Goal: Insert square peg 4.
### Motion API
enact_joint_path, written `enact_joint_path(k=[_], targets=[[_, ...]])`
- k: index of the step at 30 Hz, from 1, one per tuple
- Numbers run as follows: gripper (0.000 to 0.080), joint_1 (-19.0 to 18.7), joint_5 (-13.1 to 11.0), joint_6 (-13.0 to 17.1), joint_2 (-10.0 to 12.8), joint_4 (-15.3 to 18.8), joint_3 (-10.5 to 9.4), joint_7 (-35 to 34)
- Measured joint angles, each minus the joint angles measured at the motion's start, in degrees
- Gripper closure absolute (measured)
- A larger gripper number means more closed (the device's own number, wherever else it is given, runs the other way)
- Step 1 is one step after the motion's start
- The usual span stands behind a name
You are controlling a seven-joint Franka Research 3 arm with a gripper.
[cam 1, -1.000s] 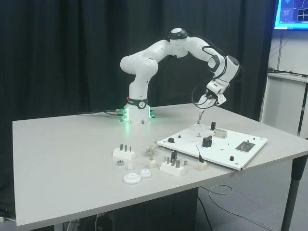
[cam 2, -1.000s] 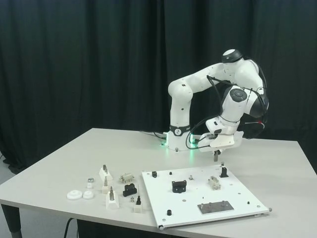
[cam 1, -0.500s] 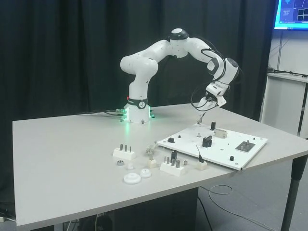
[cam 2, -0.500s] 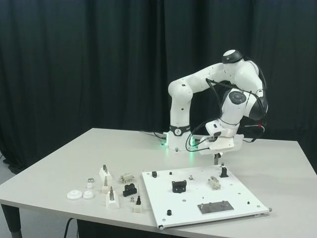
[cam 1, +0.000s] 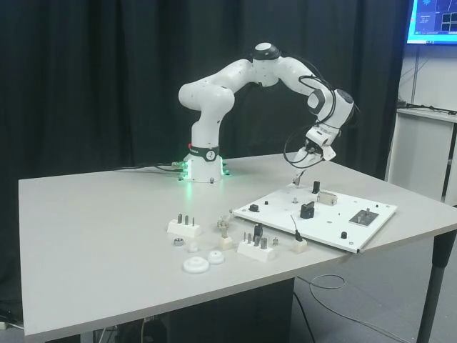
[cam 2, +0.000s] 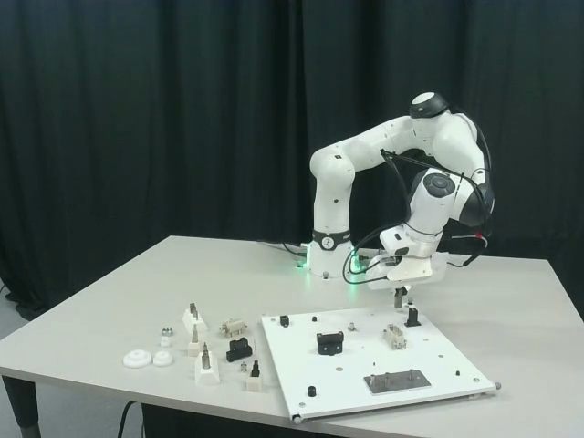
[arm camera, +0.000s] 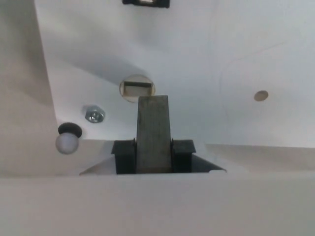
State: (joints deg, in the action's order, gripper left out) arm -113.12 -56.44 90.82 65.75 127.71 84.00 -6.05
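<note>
Two fingers [arm camera: 123,156] pinch the square peg [arm camera: 153,132] (upright), above the white board's [arm camera: 206,59] hole [arm camera: 137,88].

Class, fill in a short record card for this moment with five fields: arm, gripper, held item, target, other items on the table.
arm: white Franka arm, bolted on the grey table
gripper: gripper shut on the square peg, above the far corner of the white board
held item: square peg, upright, tip not yet in the hole
target: square hole in the board, just ahead of the peg tip
other items on the table: white gears; small white blocks holding pegs
</note>
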Motion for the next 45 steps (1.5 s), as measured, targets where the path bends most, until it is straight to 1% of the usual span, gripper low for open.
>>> enact_joint_path(k=[16,45], targets=[[0.0652,0.2,-1.4,0.8,0.0,0.0,-1.69,-1.3],[0.0652,0.1,-1.7,0.6,-0.1,0.6,-1.52,-2.4]])
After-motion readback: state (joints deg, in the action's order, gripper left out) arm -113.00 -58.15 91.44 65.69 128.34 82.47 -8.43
